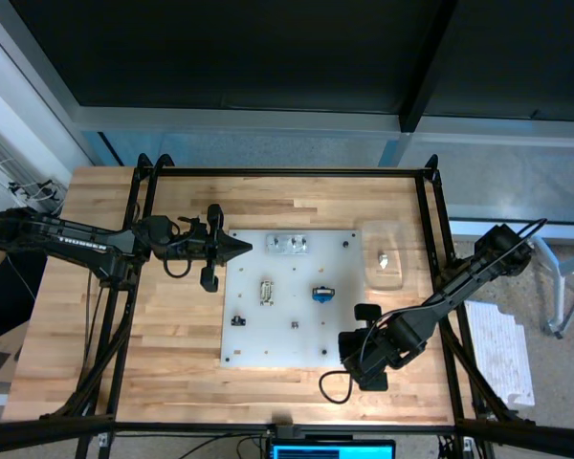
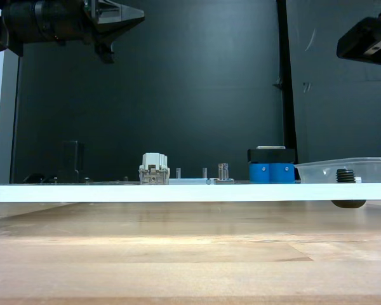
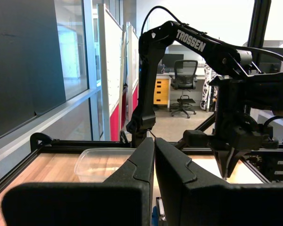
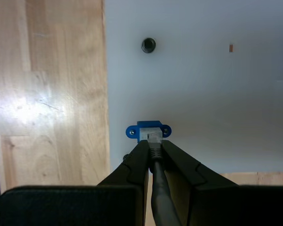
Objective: Pick the RJ45 connector and install on taskboard
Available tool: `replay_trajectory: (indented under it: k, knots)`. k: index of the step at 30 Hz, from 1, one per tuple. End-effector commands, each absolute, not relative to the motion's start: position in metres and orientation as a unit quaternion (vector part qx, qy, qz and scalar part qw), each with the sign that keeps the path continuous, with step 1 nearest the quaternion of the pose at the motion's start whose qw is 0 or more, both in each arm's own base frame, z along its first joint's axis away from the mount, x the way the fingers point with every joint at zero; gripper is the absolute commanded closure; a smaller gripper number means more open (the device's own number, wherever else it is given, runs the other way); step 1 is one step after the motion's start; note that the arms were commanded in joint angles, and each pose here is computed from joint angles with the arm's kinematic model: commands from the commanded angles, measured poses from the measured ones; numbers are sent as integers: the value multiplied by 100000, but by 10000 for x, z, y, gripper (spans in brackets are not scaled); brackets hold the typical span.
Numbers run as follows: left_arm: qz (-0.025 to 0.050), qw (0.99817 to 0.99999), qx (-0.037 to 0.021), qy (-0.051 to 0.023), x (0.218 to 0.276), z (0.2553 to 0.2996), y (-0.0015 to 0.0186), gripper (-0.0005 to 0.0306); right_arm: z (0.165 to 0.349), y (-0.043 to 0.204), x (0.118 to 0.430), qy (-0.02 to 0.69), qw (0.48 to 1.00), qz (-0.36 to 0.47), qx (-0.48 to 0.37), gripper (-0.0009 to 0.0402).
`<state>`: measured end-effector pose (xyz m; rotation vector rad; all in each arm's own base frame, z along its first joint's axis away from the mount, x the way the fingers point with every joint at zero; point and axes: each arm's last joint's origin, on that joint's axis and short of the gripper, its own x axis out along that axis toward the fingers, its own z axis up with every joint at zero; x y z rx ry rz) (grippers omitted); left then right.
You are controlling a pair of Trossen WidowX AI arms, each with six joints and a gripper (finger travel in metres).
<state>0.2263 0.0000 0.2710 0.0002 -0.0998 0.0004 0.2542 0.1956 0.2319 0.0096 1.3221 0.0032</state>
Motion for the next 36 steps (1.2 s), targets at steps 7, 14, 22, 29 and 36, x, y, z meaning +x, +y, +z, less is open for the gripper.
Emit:
replay_trajectory:
  k: [7,14,22,29,36]
  knots:
    - [0,99871,9,-5081,2263,2712,0,300,2308,1947,2538,61566,78800,413,-152,393]
    - [0,99871,9,-5081,2263,2712,0,300,2303,1949,2537,61648,78731,912,-302,393]
    - [0,99871,9,-5081,2263,2712,0,300,2287,1955,2539,61439,78888,1342,-328,393]
    - [20,99872,10,-5062,2263,2712,0,300,2261,1957,2545,61586,78761,1672,-1039,393]
    - [20,99872,10,-5062,2263,2712,0,300,2255,1955,2543,61636,78711,1899,-1384,393]
